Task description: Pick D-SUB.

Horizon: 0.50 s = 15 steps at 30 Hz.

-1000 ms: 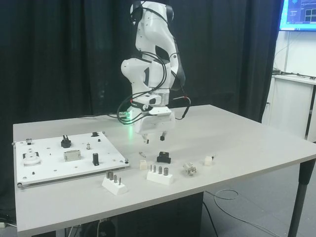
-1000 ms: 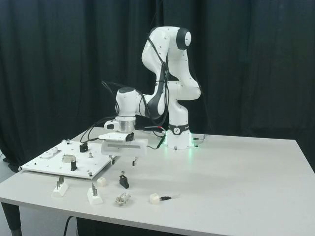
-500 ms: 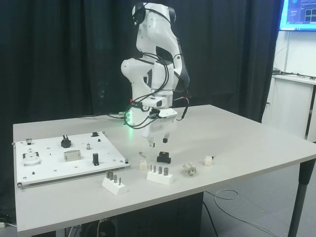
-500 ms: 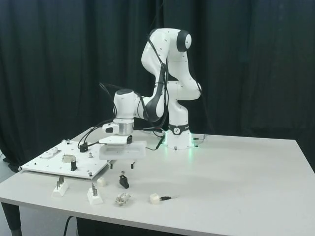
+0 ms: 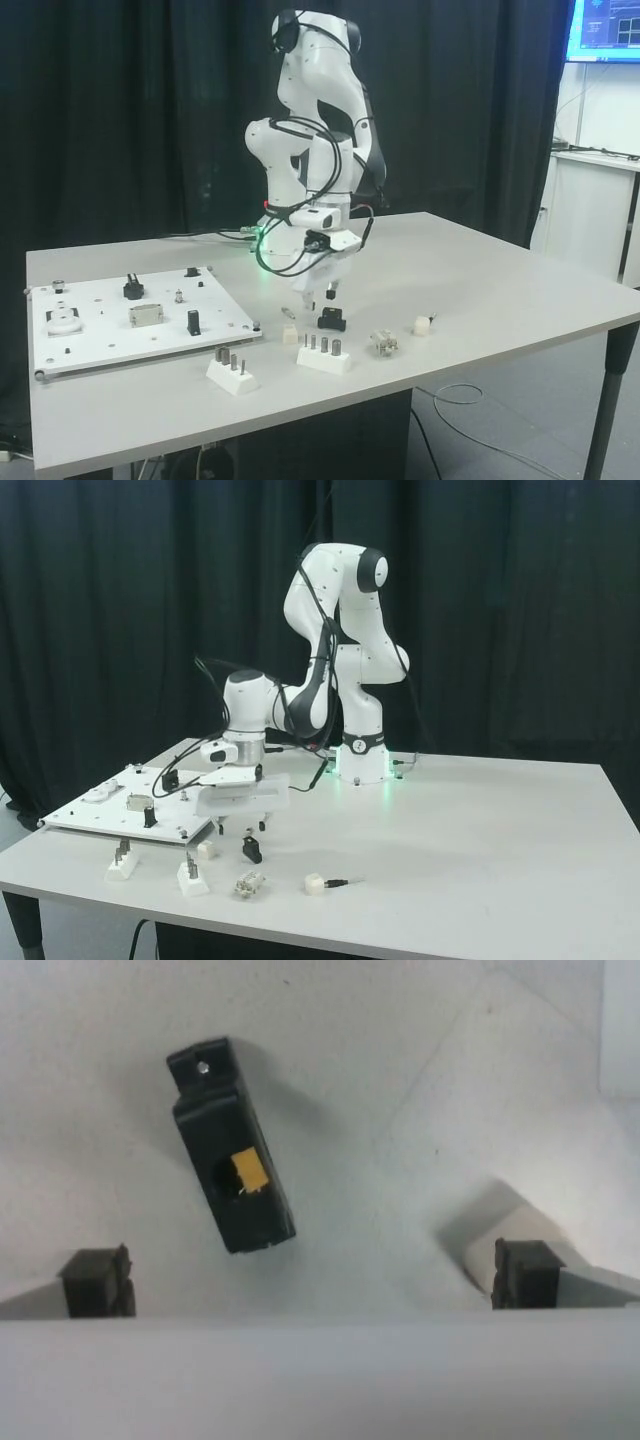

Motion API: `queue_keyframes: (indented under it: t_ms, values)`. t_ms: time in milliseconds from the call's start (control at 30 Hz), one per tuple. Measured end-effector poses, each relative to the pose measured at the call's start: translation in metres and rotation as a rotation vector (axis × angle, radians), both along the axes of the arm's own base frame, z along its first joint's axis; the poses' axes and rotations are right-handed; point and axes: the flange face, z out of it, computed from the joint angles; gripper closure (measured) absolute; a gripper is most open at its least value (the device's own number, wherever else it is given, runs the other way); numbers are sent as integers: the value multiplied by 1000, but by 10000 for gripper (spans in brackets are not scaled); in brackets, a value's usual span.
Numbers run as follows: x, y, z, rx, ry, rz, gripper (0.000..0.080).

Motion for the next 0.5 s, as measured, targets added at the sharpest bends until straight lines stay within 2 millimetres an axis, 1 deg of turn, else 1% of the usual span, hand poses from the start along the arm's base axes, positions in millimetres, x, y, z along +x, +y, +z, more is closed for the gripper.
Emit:
queue_keyframes:
  t_ms: [233, 500]
  values:
    - [4, 1, 0, 26, 13, 50, 3]
    - [10, 7, 2, 50, 25, 132, 3]
